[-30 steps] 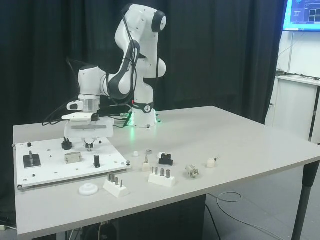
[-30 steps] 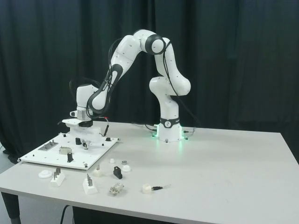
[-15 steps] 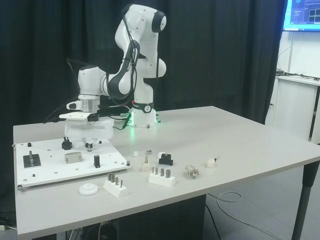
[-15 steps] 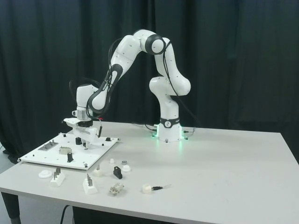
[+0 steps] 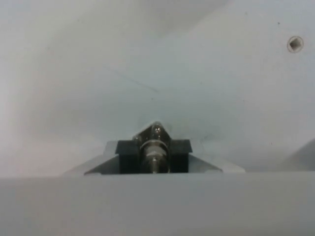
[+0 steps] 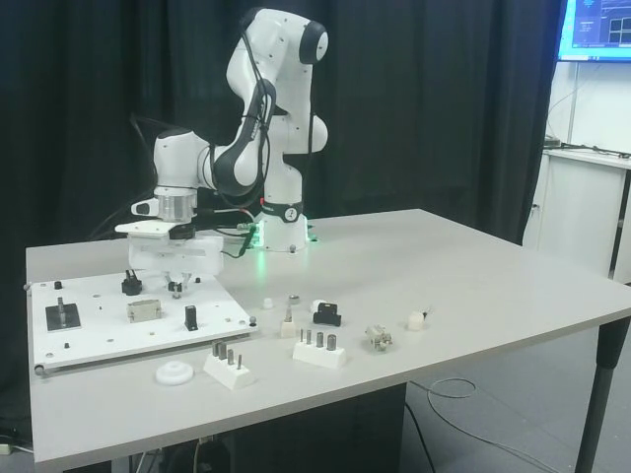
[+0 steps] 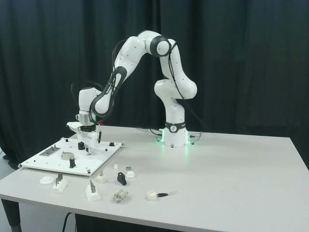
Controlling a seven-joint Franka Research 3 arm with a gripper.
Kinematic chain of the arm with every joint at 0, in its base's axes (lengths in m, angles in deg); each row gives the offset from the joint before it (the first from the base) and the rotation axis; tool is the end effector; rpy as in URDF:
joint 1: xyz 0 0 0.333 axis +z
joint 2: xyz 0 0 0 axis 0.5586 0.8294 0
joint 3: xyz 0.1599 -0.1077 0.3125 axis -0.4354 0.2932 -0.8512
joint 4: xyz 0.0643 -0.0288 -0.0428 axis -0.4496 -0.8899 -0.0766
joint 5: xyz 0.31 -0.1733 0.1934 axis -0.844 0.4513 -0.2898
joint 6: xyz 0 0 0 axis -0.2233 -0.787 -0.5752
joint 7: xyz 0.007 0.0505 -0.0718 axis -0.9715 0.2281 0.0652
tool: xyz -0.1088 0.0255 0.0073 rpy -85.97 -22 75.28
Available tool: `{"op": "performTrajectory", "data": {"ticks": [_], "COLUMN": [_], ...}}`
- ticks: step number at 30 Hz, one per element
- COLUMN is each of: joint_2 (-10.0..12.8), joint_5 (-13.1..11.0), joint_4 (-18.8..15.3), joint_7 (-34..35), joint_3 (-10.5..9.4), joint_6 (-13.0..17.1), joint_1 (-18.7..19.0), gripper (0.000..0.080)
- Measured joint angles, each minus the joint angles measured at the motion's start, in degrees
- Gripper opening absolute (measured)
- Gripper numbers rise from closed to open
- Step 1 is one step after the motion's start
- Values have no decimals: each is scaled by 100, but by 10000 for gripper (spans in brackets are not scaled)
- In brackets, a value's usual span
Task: Insert BNC.
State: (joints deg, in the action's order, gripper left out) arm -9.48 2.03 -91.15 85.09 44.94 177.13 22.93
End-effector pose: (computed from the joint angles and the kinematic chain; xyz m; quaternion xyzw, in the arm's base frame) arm 0.3570 -0.4111 0.2428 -0.7653 0.6426 -0.0359 0.0040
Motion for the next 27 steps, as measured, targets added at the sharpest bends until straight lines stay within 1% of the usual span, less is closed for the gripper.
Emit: {"op": "performTrajectory", "data": {"ticks": [7, 11, 17, 21, 27], "joint_2": [53, 86, 118, 124, 124], "joint_5": [377, 528, 618, 625, 631], "joint_4": [121, 190, 254, 265, 265], "joint_7": [-199, -492, -1222, -1685, -2205], "joint_3": [7, 12, 22, 29, 31], "joint_6": [-188, -299, -396, -418, -418], "joint_1": [0, 0, 0, 0, 1], "gripper": [120, 120, 120, 120, 120]}}
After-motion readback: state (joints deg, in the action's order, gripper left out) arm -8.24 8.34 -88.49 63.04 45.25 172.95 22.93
